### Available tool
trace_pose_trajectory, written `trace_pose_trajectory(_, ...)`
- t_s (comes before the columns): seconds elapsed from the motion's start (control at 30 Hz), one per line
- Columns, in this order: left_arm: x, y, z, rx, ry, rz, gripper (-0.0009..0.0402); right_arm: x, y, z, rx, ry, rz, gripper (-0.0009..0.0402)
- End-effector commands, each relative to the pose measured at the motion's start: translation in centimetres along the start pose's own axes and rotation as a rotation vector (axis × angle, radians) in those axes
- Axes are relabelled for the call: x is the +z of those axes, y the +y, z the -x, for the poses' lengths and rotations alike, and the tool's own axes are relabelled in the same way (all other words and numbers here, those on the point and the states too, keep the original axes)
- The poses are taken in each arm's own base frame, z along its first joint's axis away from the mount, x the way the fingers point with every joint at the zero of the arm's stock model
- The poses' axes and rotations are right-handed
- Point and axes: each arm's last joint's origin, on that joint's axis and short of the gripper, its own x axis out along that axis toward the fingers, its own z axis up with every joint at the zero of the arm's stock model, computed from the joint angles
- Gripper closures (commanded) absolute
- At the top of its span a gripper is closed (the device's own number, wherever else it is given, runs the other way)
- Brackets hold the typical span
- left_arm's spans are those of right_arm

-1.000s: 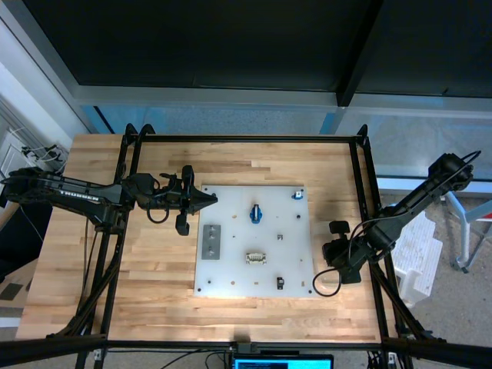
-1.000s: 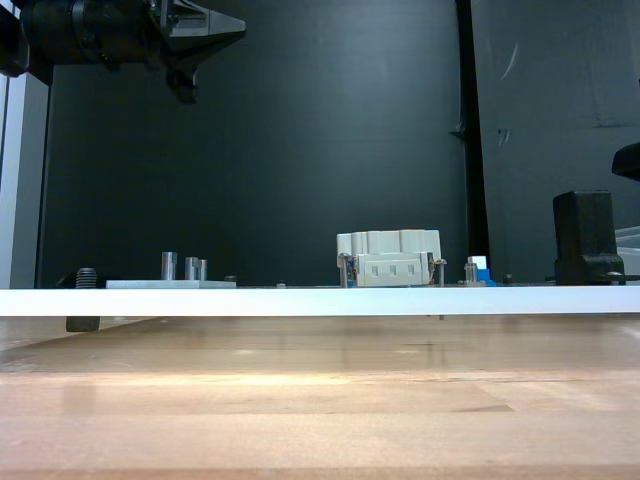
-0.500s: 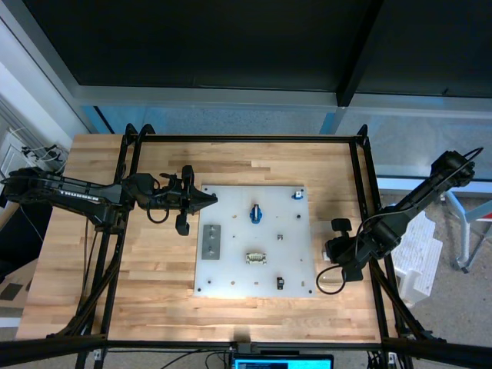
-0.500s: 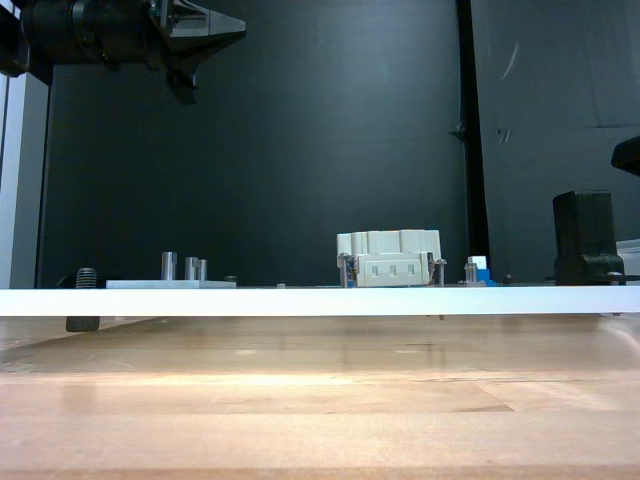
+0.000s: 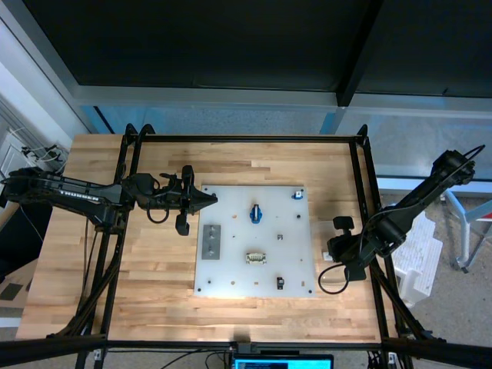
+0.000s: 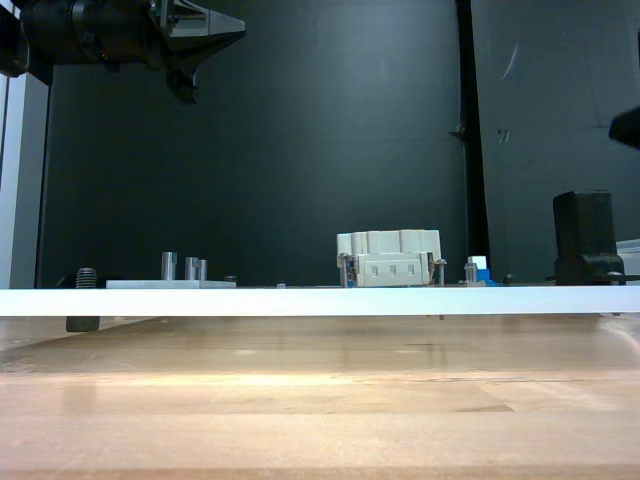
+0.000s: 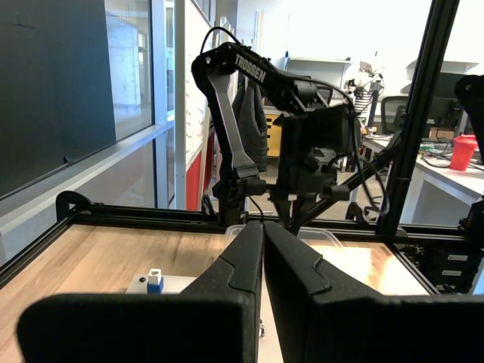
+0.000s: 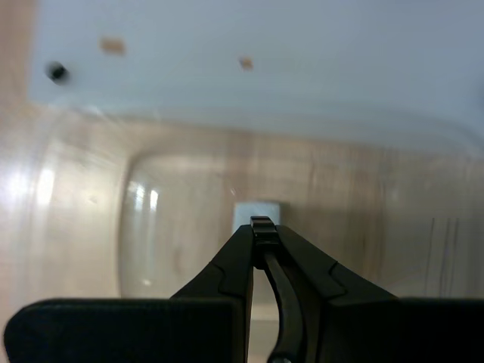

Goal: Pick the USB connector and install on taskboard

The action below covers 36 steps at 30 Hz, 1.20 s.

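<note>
Two black grippers show. The right gripper point(image 8: 260, 228) has its fingers pinched on one USB connector point(image 8: 262, 221), a tiny black ridged piece. Only its end shows at the fingertips, so its long axis cannot be told. Beyond the fingertips lie one clear plastic tray point(image 8: 83, 227) holding one white square piece point(image 8: 255, 209), and one flat white taskboard point(image 8: 302, 60). The left gripper point(image 7: 262, 227), fingers pressed together, hovers with the taskboard's edge beneath its tips.

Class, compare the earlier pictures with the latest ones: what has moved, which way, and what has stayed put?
The right gripper, shut on the tiny black USB connector, has risen a little and drifted outward from the large white square taskboard. The left gripper stays parked, shut, high over the board's left edge. Nothing on the board moved.
</note>
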Motion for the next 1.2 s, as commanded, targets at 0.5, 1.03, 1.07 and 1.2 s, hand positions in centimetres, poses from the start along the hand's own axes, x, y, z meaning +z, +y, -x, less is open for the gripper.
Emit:
trace_pose_trajectory(0.5,0.0,0.0,0.0,0.0,0.0,0.0,0.0393,6.4,3.0,1.8,-0.012,0.005,-0.079,0.0393)
trace_pose_trajectory(1.03,0.0,0.0,0.0,0.0,0.0,0.0,0.0393,12.2,5.3,-0.6,-0.047,0.024,-0.134,0.0393)
trace_pose_trajectory(1.07,0.0,0.0,0.0,0.0,0.0,0.0,0.0393,12.6,5.4,-0.8,-0.047,0.023,-0.136,0.0393)
trace_pose_trajectory(1.2,0.0,0.0,0.0,0.0,0.0,0.0,0.0393,13.9,6.0,-1.5,-0.053,0.028,-0.139,0.0393)
